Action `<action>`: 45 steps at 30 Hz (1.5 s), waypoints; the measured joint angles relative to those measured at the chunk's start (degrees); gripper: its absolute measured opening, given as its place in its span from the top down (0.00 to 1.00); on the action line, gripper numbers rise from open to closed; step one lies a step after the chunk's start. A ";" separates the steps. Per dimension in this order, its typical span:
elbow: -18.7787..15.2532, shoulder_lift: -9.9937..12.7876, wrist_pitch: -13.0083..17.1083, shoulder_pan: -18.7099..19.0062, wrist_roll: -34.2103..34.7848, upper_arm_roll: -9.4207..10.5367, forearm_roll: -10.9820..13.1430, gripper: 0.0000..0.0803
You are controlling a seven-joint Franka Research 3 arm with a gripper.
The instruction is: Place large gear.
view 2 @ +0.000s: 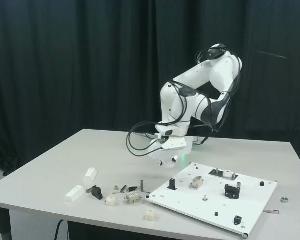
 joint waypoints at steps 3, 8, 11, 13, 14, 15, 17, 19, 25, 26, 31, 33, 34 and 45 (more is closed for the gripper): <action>-0.68 1.19 0.00 -0.88 -2.28 0.26 1.56 0.26; -1.84 3.35 0.00 -2.15 -5.80 0.94 4.81 0.26; -2.45 4.62 0.00 -2.83 -7.96 1.55 7.00 0.26; -2.85 5.41 0.00 -3.19 -9.28 1.98 8.56 0.26; -3.06 5.81 0.00 -3.37 -9.88 2.20 9.38 0.26; -3.25 6.14 0.00 -3.53 -10.41 2.43 10.07 0.26; -3.54 6.80 0.00 -3.83 -11.42 2.88 11.38 0.26; -3.75 7.37 0.00 -4.09 -12.19 3.27 12.41 0.26; -4.29 8.49 0.01 -4.59 -13.48 4.19 14.39 0.26; -4.35 8.61 0.01 -4.65 -13.60 4.30 14.59 0.26; -4.54 8.86 0.10 -5.04 -14.30 4.92 15.58 0.26; -4.61 8.89 0.13 -5.19 -14.69 5.15 16.01 0.26; -4.65 8.90 0.16 -5.28 -14.84 5.28 16.20 0.26; -4.76 9.30 0.63 -6.27 -16.15 6.86 18.94 0.26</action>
